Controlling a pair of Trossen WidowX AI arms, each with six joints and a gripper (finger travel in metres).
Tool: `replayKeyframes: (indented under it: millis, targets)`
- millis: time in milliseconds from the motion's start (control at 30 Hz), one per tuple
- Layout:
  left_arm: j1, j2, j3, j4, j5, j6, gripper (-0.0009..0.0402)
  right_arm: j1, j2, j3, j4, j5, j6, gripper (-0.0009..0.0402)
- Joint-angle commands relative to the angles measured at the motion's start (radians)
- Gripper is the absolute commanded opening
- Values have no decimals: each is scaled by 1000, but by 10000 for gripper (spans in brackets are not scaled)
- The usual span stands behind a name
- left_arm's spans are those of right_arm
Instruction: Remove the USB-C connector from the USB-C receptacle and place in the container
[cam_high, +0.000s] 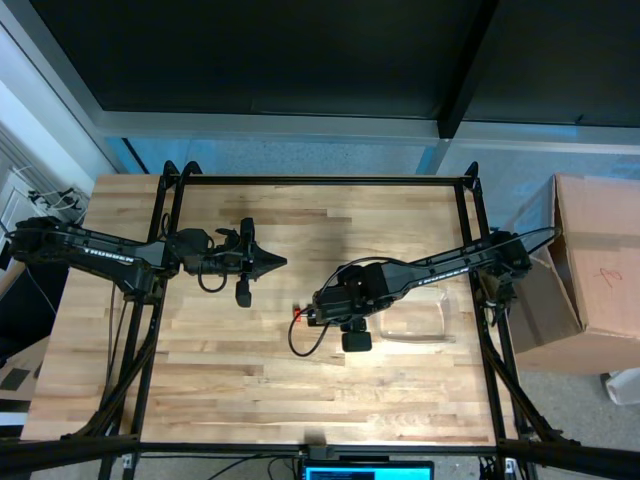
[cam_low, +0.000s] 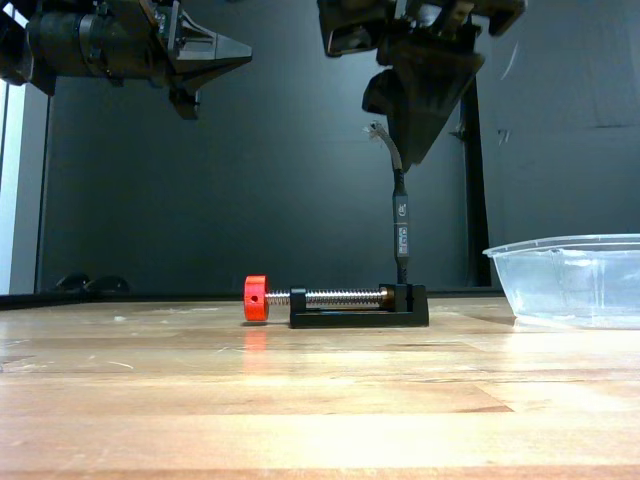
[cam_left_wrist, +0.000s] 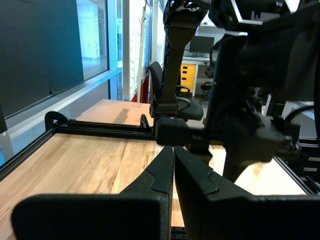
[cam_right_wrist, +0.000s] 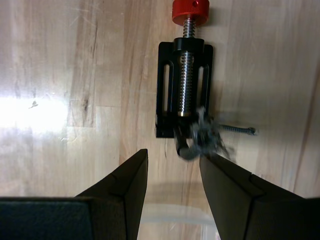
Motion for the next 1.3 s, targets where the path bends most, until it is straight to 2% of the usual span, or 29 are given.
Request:
replayKeyframes:
  millis: [33, 467, 600, 867, 967, 1300]
  targets:
    - [0, 0, 0, 0, 0, 0, 0, 0, 4, -19, 31, 0, -7, 142]
    - [0, 0, 0, 0, 0, 0, 0, -2, 4, -94, 127, 0, -6, 134]
    - [0, 0, 0, 0, 0, 0, 0, -5, 4, -94, 129, 1, -6, 100]
    - [0, 0, 0, 0, 0, 0, 0, -10, 3, -94, 128, 0, -7, -4]
    - [0, 0, 0, 0, 0, 0, 0, -12, 3, -94, 127, 0, -5, 7]
    - [0, 0, 0, 0, 0, 0, 0, -14, -7, -90, 126, 0, -5, -1]
